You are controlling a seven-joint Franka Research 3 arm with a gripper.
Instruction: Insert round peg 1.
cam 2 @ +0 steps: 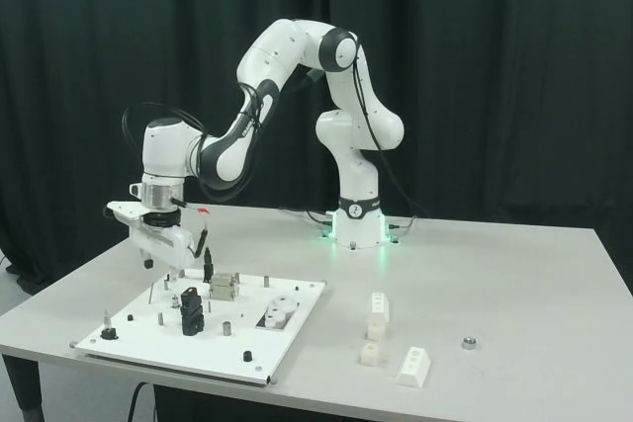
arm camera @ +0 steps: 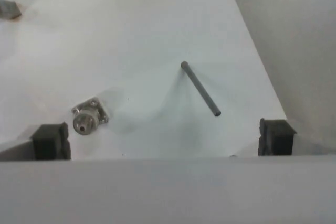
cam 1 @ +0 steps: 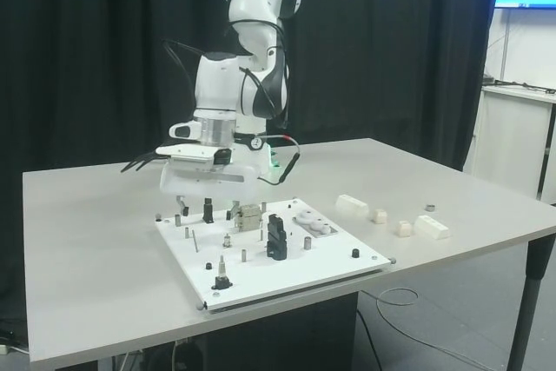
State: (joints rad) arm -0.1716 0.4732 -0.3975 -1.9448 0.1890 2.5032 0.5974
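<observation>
Here the white arm's gripper [arm camera: 163, 139] hangs above the far left corner of the flat white square board [cam 1: 330, 262], its two black fingertips [arm camera: 51, 141] spread wide and released, grasping nothing. Between them, below, a thin grey round metal peg [arm camera: 200, 88] stands upright on the board. Just beside it sits a small metal connector with a square flange [arm camera: 86, 117]. Right of the board, four small white blocks [cam 1: 432, 227] lie on the grey table [cam 1: 87, 241], with a small grey metal ring [cam 2: 469, 343] nearby.
</observation>
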